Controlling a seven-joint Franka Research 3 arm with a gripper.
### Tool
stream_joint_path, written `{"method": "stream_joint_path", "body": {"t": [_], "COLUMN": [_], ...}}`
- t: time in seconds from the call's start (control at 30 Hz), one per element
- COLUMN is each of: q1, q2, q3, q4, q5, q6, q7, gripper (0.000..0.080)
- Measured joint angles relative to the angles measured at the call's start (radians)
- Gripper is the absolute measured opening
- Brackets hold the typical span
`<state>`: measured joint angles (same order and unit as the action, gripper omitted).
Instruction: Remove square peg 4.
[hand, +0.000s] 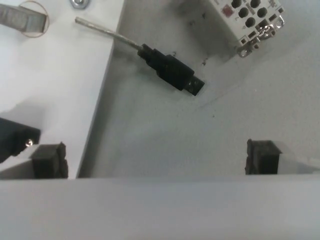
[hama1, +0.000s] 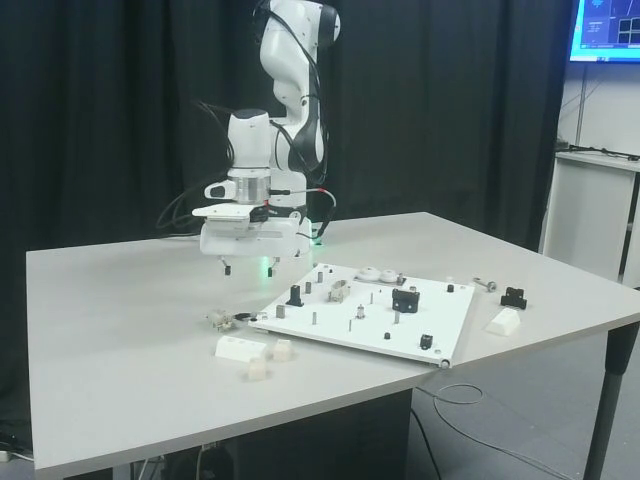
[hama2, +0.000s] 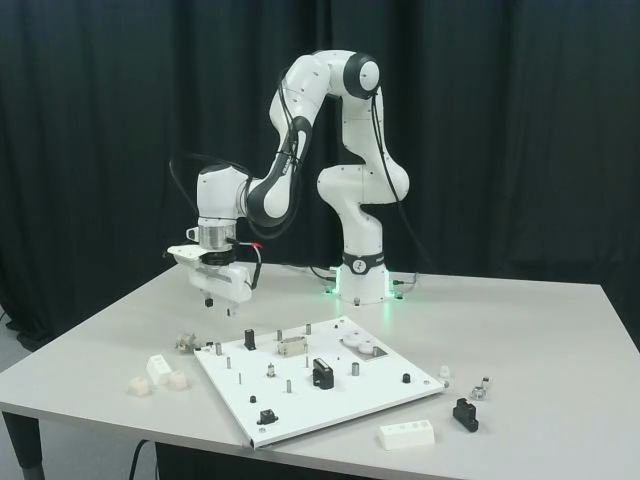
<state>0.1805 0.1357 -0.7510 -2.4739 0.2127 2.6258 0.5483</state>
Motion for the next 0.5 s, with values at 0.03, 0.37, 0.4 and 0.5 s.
{"method": "stream_joint_path", "body": {"t": [0.03, 0.37, 0.4, 0.5], "q1": [0.000, 0.001, 0.001, 0.001], "q2": [0.000, 0.000, 0.000, 0.000], "q3": [0.000, 0.001, 0.001, 0.001], "q4": [0.000, 0.001, 0.001, 0.001], "q5": [0.000, 0.000, 0.001, 0.004], "q6": [0.000, 0.000, 0.000, 0.000], "q7": [0.000, 0.000, 0.000, 0.000], "gripper": [0.0791, 0.0799, 0.0799, 0.0799]}}
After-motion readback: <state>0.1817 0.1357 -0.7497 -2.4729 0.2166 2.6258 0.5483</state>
